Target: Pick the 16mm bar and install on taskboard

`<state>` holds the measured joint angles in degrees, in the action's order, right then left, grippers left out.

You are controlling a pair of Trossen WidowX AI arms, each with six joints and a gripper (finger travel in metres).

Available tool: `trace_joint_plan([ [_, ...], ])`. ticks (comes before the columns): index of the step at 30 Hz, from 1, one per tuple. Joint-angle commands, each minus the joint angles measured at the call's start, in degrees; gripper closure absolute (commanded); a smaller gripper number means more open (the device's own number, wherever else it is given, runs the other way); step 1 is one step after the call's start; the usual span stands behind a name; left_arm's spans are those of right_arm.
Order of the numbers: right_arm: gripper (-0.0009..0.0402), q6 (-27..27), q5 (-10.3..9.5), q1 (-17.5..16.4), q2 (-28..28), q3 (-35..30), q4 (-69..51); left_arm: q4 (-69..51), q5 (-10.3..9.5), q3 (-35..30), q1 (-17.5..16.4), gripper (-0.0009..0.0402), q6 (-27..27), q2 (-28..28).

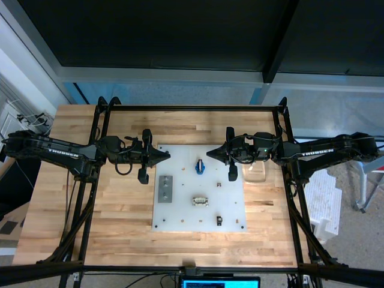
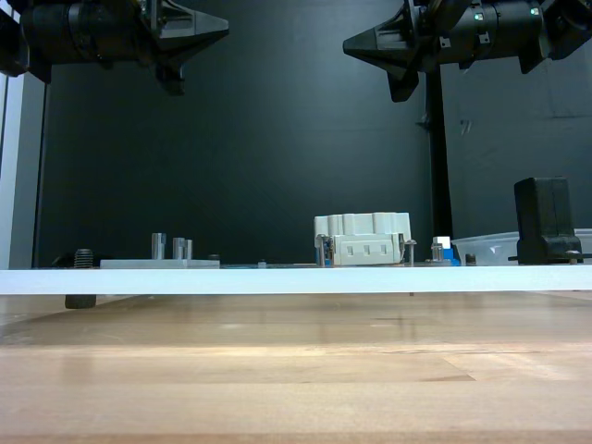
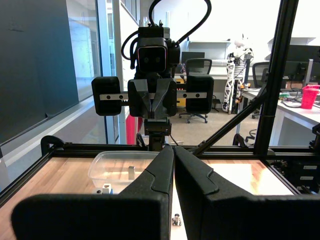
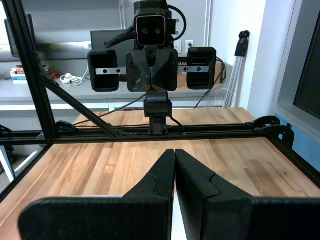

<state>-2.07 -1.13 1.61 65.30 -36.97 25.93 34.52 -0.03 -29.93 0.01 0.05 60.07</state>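
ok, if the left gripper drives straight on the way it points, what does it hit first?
Likely the right gripper: it faces the left gripper head-on at about the same height, well above the taskboard, only air between them. Fingers shut on both. Slight lateral offset can't be ruled out.

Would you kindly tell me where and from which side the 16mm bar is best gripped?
Pinch the 16mm bar by its upper end, coming straight down: it seems to stand upright inside the clear tub, whose walls block any sideways approach. The right tool, shut and hovering above the taskboard beside the tub, looks nearest; the left tool hovers shut over the board's left edge.
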Motion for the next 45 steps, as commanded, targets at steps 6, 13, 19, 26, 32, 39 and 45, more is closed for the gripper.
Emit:
trace_joint_plan([
  [6,0.0393,-0.5,0.0,-0.1,0.0,0.0,1.8,0.0,0.02,0.0,0.0,0.0393,0.0,0.0],
  [13,0.0393,-0.5,-0.09,-0.1,-0.1,0.0,1.0,0.0,0.02,0.0,0.0,0.0393,0.0,0.0],
  [19,0.0393,-0.4,0.09,-0.1,-3.1,-1.2,-7.8,0.0,0.02,0.0,0.0,0.0393,0.0,0.0],
  [26,0.0393,0.7,0.13,0.8,-5.5,-6.0,-25.7,0.0,0.02,0.0,0.0,0.0393,0.0,0.0],
  [32,0.0393,3.2,1.79,1.3,-5.6,-11.2,-42.8,0.0,0.02,0.0,0.0,0.0393,0.0,0.0],
  [39,0.0393,6.4,1.84,3.2,-5.6,-19.6,-65.8,0.0,0.02,0.0,0.0,0.0393,0.0,0.0],
  [45,0.0393,8.6,1.99,7.6,-5.6,-25.3,-79.6,0.0,0.02,0.0,0.0,0.0393,0.0,0.0],
])
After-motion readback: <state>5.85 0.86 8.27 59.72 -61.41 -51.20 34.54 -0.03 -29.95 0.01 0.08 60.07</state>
